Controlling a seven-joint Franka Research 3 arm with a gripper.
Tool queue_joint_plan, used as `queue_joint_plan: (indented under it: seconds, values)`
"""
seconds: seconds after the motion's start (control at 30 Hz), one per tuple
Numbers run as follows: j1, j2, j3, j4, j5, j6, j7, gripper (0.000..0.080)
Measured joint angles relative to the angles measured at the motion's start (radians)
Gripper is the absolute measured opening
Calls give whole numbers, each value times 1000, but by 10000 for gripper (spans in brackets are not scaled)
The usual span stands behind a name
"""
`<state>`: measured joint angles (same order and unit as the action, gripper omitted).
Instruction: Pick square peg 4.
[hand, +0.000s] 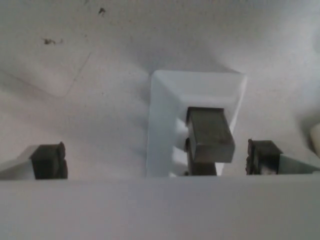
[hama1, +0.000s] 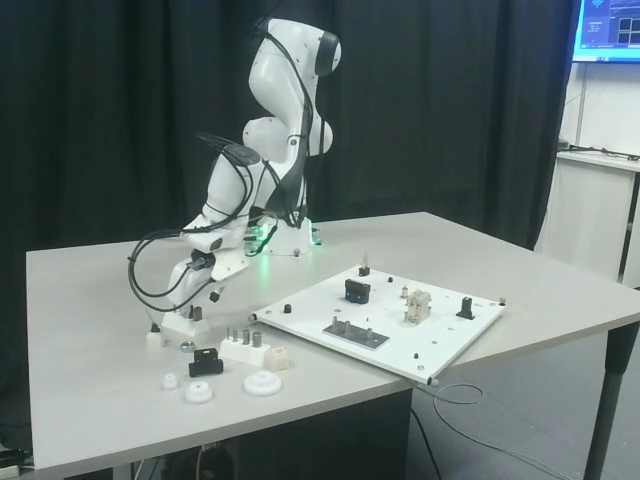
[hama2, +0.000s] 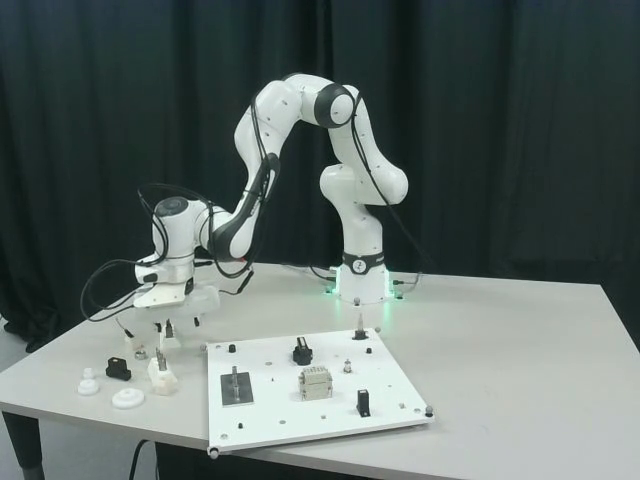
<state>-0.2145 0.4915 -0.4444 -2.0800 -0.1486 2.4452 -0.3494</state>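
Note:
A grey square peg (hand: 210, 136) stands upright in a white holder block (hand: 165, 115) on the table. My gripper (hand: 155, 160) is open just above it. The peg sits between the two black fingertips (hand: 48, 161), closer to one than the other, and neither pad touches it. In the first room view the gripper (hama1: 203, 297) hangs low over the peg (hama1: 196, 313) and holder (hama1: 180, 324), left of the white board. The second room view shows the gripper (hama2: 168, 330) close to the table at the left, with the peg hard to make out beneath it.
A white board (hama1: 400, 322) with mounted parts lies to the right. Near the table's front edge are a black part (hama1: 205, 362), a second white holder with pegs (hama1: 247, 346), a small cube (hama1: 276, 360) and white gears (hama1: 262, 382).

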Motion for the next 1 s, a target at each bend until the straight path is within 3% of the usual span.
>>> queue_joint_plan:
  seconds: [0.5,0.83,0.87,0.9,1.0]
  values:
    - [0,-5,-2,-32,30,60,0,800]
    - [0,-14,-5,-31,35,70,-11,800]
    - [0,-15,-5,-30,35,71,-13,702]
    - [0,-15,-6,-30,35,72,-15,542]
    - [0,-16,-7,-29,35,77,-18,542]
